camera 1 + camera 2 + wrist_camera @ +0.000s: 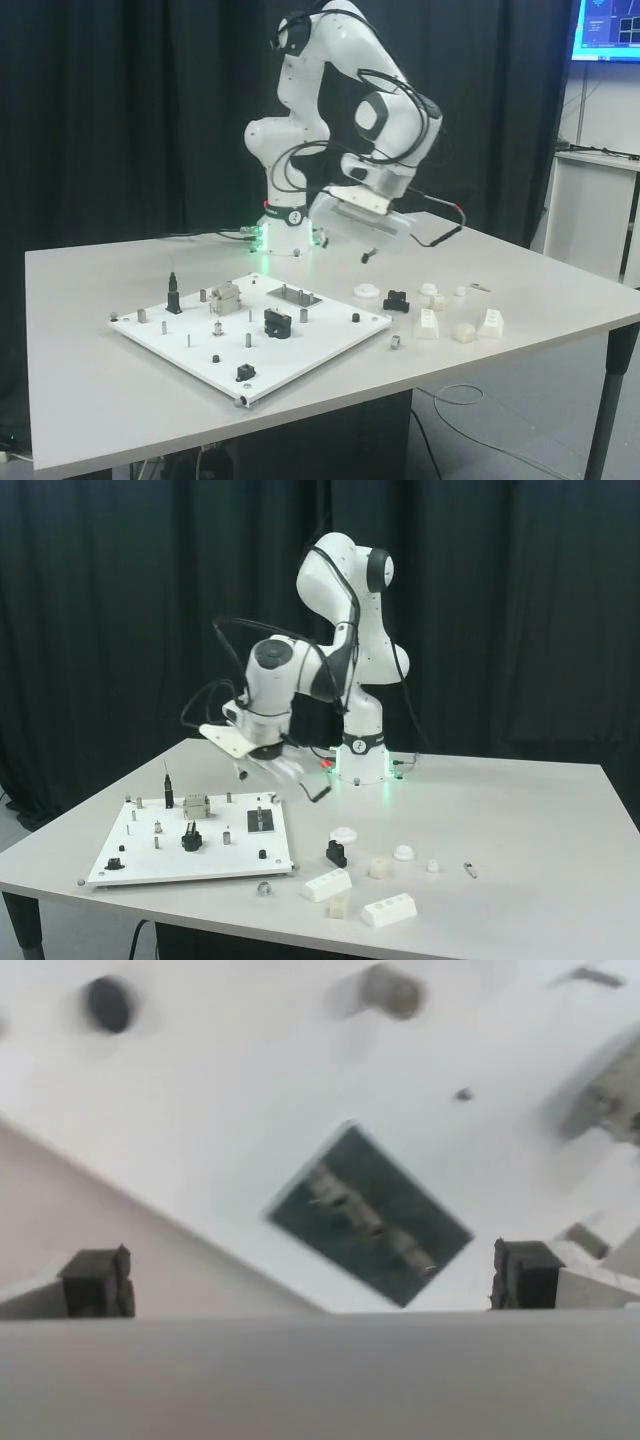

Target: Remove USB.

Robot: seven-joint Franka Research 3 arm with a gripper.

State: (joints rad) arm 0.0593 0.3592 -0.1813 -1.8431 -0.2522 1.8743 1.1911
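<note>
Fingertips: two black pads (97, 1282), seen in the wrist view at lower left and lower right of the frame, set wide apart with nothing between them.
Gripper (369, 254): hangs in the air above the far edge of the board, centre of the first room view, touching nothing.
Board (300, 345): flat white square plate, lower left of the first room view, lying on the table and carrying small fixtures.
Board contents, near: low black knob (244, 373) by the front corner; black block (276, 323) at mid-board; short grey pegs standing upright.
Board contents, far: grey metal box (227, 297); dark rectangular inset (294, 294) with upright pins.
USB: likely the slim black upright plug (173, 292) at the board's left far corner, seated in the board and well apart from the gripper; its identity cannot be confirmed.
Loose parts: white ribbed blocks (427, 323) and a black clip (397, 299), right of the board.
Table (100, 400): grey, smooth, matt.
Arm base (285, 225): white, lit green at the foot.
Room: black curtain (120, 100) behind.
</note>
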